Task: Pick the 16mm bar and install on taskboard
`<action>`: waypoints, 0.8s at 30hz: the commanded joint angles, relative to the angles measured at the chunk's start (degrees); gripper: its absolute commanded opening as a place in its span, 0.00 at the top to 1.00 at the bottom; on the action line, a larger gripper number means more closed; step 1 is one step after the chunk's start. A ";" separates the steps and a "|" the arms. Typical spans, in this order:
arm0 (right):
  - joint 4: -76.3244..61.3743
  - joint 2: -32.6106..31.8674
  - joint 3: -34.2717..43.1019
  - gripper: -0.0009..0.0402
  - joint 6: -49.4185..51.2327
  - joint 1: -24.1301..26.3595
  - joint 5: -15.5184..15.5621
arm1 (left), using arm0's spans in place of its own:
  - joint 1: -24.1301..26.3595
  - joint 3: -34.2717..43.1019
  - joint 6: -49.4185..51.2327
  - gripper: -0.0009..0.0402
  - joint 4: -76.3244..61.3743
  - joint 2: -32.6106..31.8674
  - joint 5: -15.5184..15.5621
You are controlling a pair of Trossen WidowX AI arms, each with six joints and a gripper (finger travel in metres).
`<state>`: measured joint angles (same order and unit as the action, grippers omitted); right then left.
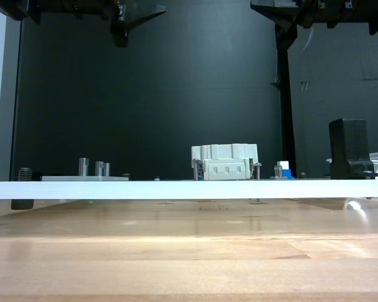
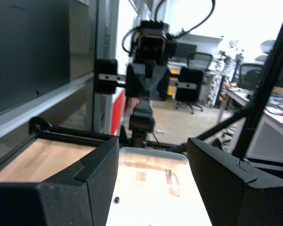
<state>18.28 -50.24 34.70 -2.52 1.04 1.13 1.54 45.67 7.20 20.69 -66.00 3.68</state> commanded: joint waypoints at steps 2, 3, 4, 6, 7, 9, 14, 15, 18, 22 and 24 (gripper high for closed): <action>0.02 -0.04 0.04 0.98 -0.02 -0.07 -0.02 | 0.04 0.02 -0.20 0.53 -1.42 0.02 -0.66; 0.04 -0.04 0.04 0.98 -0.02 -0.07 -0.02 | 0.04 0.02 -0.15 0.54 -1.33 0.02 -0.74; 0.04 -0.04 0.04 0.98 -0.02 -0.07 -0.02 | 0.04 0.02 -0.15 0.55 -1.22 0.02 -1.18; 0.02 -0.04 0.04 0.98 0.00 -0.07 -0.02 | 0.07 0.02 -0.11 0.57 -1.05 0.04 -2.40; 0.02 -0.04 0.04 0.98 0.00 -0.07 -0.02 | 0.07 0.02 -0.02 0.58 -1.03 0.04 -2.89; 0.02 -0.04 0.04 0.98 0.00 -0.07 -0.02 | 0.07 0.02 -0.24 0.60 -1.11 0.04 -3.67; 0.00 -0.04 0.04 0.98 0.02 -0.04 -0.02 | 0.07 0.02 -2.16 0.68 -1.18 0.04 -3.65; -0.02 -0.04 0.04 0.98 0.02 -0.07 -0.02 | 0.07 0.02 -2.54 0.71 -1.09 0.04 -3.65; -0.11 -0.04 0.04 0.98 0.02 -0.07 -0.02 | 0.07 0.02 -3.39 0.81 -1.11 0.07 -3.41; -0.70 -0.04 0.04 0.98 0.00 -0.04 -0.04 | 0.09 0.02 -4.74 0.94 -1.05 0.44 -3.37; -0.94 -0.04 0.04 0.98 0.00 -0.04 -0.04 | 0.09 0.02 -5.44 0.99 -1.05 0.90 -3.19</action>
<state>17.47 -50.26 34.72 -2.48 0.99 1.10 1.63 45.67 2.28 19.64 -65.45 0.32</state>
